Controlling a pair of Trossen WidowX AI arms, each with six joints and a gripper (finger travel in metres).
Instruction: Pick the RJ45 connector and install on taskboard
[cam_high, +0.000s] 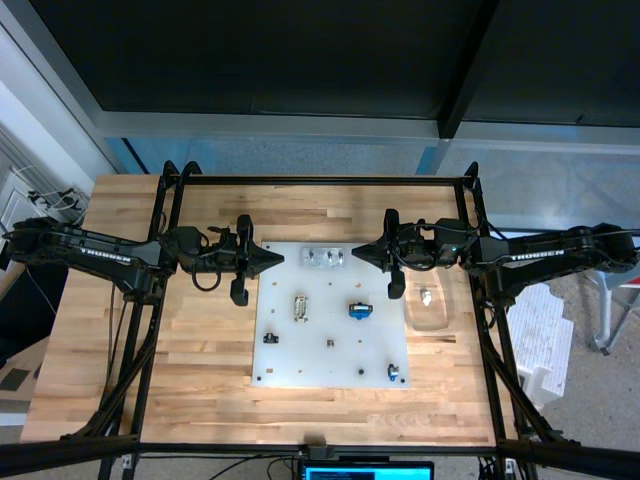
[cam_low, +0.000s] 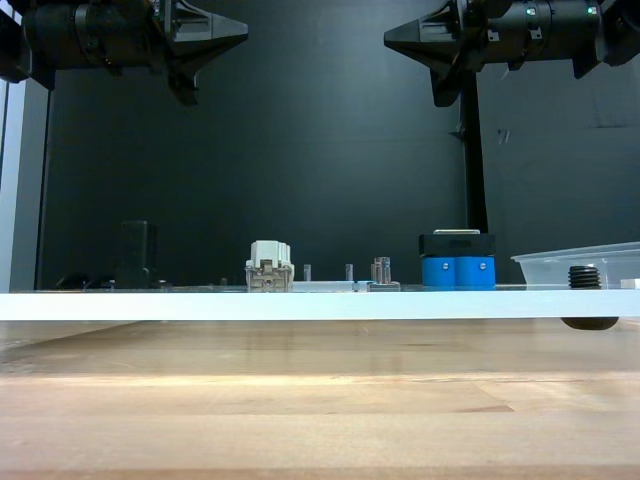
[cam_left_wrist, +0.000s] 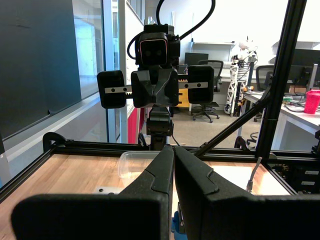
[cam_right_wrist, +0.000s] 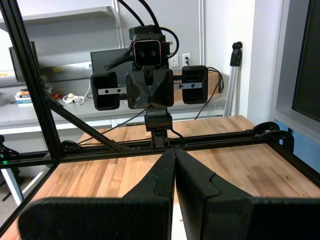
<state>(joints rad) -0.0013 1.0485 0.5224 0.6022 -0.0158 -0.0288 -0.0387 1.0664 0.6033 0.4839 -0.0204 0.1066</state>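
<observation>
step: judging by the layout, either post-insert or pre-pick. Both arms are up and nothing is gripped.
next: check the jack first. If it's empty, needs jaws opened, a drop to the tray, a pinch on the boot, then lining up w/ the slot.
table (cam_high: 200, 400): pale wood planks, matte.
jack: small blue jack (cam_high: 395, 374) at white board (cam_high: 300, 365) near-R corner. Top too small to read.
RJ45 connector: can't tell where it is.
grey line (cam_left_wrist: 254, 172): thin, rises nr board edge in left wrist view. Maybe the cable, unconfirmed.
board: flat, matte, a few small fixtures.
tray: clear tray (cam_high: 447, 310) just R of board, thin glossy plastic w/ rounded corners. White block (cam_high: 427, 297) inside, no dark boot or cable seen on it.
L: left gripper (cam_high: 278, 259) high over board's far-L corner, black tapered fingers (cam_left_wrist: 160, 175) pressed together, empty.
R: right gripper (cam_high: 357, 253) high over board's far edge, fingers (cam_right_wrist: 165, 175) pressed together, empty.
</observation>
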